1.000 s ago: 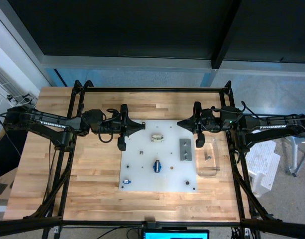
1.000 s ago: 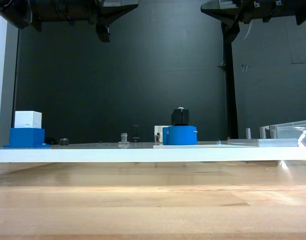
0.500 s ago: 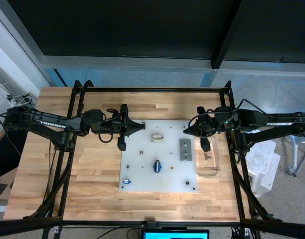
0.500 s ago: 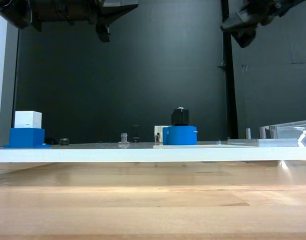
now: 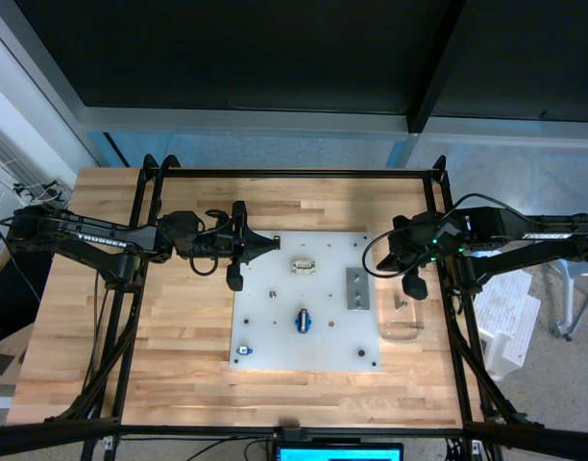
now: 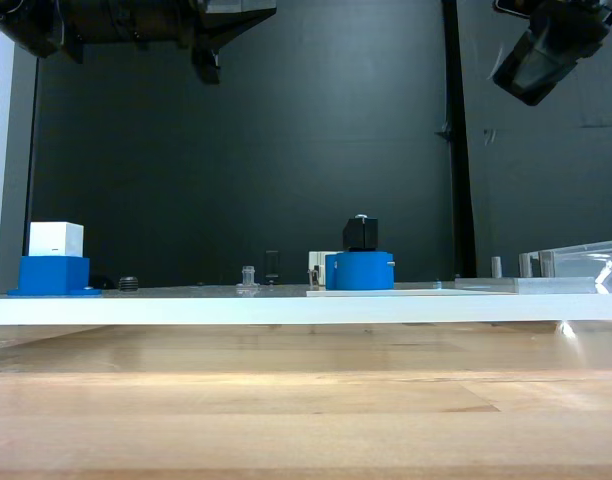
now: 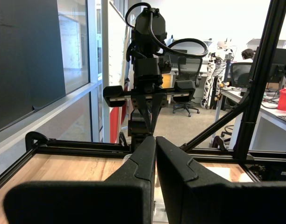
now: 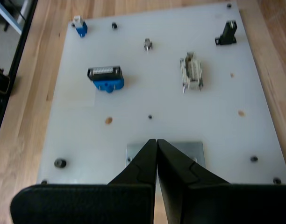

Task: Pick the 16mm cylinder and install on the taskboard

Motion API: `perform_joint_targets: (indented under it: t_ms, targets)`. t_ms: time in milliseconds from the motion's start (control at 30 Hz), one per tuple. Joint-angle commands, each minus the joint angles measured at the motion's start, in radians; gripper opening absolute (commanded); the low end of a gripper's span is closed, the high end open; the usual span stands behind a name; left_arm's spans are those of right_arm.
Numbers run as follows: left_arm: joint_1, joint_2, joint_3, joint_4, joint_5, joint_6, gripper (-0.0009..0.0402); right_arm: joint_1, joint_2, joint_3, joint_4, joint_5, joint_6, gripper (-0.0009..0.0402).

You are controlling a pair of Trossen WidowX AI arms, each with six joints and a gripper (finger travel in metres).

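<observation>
The 16mm cylinder point(image 5: 400, 304) is a tiny grey metal peg lying in the clear tray point(image 5: 414, 329), just right of the taskboard point(image 5: 275, 331); it also shows as a small upright peg point(image 6: 496, 266). My right gripper point(image 5: 382, 261) hangs high over the board's right edge and the tray's far end, tilted down, shut and empty. Through the right wrist view its shut fingers point(image 8: 157, 142) point at the taskboard point(image 8: 147, 100), just over the grey block point(image 8: 199, 151). My left gripper point(image 5: 275, 242) is parked high at the board's far-left corner, its fingers point(image 7: 155, 154) shut on nothing.
On the board sit a grey block point(image 5: 357, 288), a blue fitting point(image 5: 302, 320), a beige connector point(image 5: 303, 266), a thin stud point(image 5: 272, 293) and a small blue-and-white part point(image 5: 242, 351). A black frame point(image 5: 294, 174) surrounds the table.
My right gripper has swung right and toward the near side, off the board's far-right corner to above the tray's far end, and tipped downward. The left arm has not moved.
</observation>
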Motion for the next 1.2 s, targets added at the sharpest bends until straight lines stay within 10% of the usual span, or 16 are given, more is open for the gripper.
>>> perform_joint_targets:
  t_ms: [33,1200]
  targets:
    - [0.000,0.000,0.000,0.000,0.000,0.000,0.0001,0.002,0.006,0.018,-0.056,0.000,-0.002,0.0000]
    - [0.000,0.000,0.000,0.000,0.000,0.000,0.0001,0.121,0.050,0.051,-0.475,0.041,0.156,0.0006]
